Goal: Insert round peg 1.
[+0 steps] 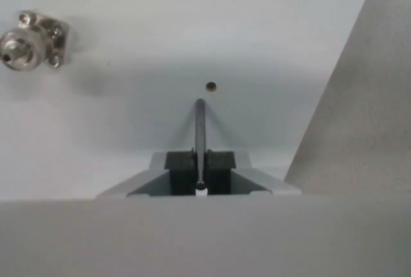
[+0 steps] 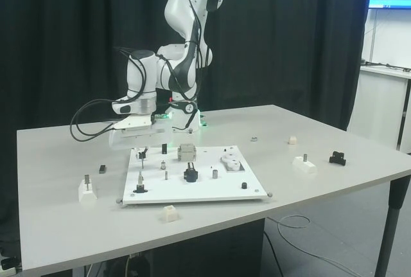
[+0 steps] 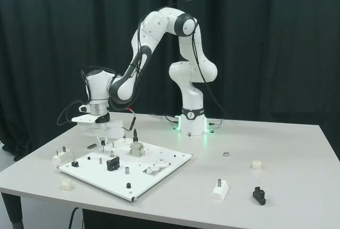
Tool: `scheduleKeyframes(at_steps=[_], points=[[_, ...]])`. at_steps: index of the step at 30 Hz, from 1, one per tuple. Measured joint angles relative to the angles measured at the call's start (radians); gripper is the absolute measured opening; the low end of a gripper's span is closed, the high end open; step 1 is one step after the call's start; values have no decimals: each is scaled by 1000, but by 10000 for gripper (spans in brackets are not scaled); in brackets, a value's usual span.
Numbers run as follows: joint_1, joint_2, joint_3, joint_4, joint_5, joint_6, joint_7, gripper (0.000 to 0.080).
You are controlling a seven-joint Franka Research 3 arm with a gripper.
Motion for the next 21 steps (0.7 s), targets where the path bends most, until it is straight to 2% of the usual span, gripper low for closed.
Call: scheduleKeyframes(at_steps=[21], points=[[0,4,2,0,11,20,0,32]])
